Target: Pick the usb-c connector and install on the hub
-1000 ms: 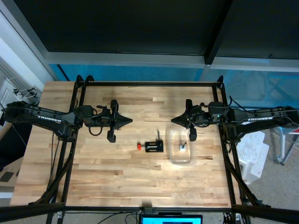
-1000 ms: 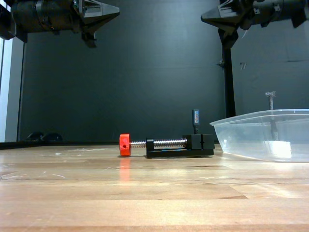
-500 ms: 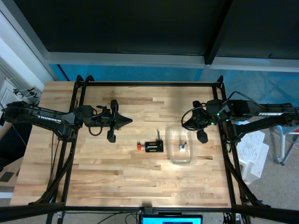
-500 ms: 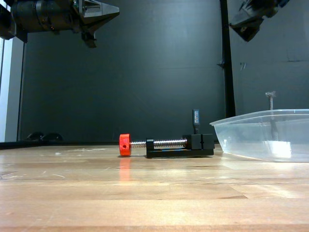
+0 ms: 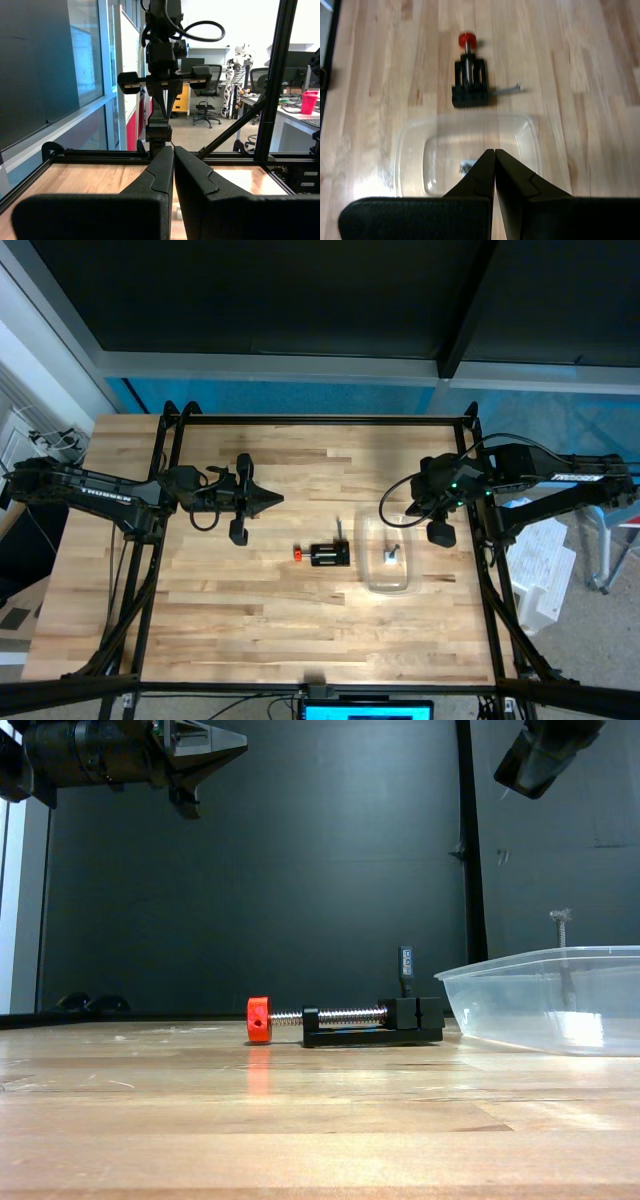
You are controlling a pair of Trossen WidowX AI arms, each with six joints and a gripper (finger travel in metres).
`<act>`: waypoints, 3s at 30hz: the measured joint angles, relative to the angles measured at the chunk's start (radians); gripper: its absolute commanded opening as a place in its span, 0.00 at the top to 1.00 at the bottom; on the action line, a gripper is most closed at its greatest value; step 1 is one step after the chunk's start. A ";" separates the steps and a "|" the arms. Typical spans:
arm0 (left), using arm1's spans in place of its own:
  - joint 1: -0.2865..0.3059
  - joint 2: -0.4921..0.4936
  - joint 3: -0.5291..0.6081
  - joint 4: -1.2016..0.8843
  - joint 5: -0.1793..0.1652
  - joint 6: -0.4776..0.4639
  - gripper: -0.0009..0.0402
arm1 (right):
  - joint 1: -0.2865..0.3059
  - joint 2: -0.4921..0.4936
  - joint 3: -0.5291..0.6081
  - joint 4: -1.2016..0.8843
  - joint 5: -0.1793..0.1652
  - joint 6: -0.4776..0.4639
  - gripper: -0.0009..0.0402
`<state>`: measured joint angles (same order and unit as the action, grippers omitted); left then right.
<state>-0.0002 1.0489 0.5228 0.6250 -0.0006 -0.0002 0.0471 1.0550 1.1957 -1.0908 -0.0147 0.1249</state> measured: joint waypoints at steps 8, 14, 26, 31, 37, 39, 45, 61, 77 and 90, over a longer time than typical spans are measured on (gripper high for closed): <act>0.000 0.000 0.000 0.000 0.000 0.000 0.98 | 0.025 0.046 0.000 -0.109 0.049 0.019 0.98; 0.000 0.000 0.000 0.000 0.000 0.000 0.98 | 0.029 0.074 0.000 -0.129 0.049 0.019 0.98; 0.000 0.000 0.000 0.000 0.000 0.000 0.98 | 0.034 0.129 -0.001 -0.141 0.049 0.002 0.96; 0.000 0.000 0.000 0.000 0.000 0.000 0.98 | 0.035 0.163 -0.001 -0.143 0.049 -0.002 0.90; 0.000 0.000 0.000 0.000 0.000 0.000 0.98 | 0.037 0.209 -0.002 -0.143 0.052 -0.016 0.81; 0.000 0.000 0.000 0.000 0.000 0.000 0.98 | 0.038 0.218 -0.002 -0.143 0.052 -0.025 0.79; 0.000 0.000 0.000 0.000 0.000 0.000 0.98 | 0.039 0.231 -0.003 -0.144 0.066 -0.034 0.70; 0.000 0.000 0.000 0.000 0.000 0.000 0.98 | 0.045 0.230 -0.144 -0.039 0.077 -0.038 0.55; 0.000 0.000 0.000 0.000 0.000 0.000 0.98 | 0.058 0.230 -0.232 0.043 0.075 -0.034 0.54; 0.000 0.000 0.000 0.000 0.000 0.000 0.98 | 0.080 0.230 -0.299 0.116 0.075 -0.029 0.54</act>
<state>-0.0002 1.0485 0.5228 0.6250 -0.0002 -0.0002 0.1268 1.2854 0.8967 -0.9752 0.0605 0.0959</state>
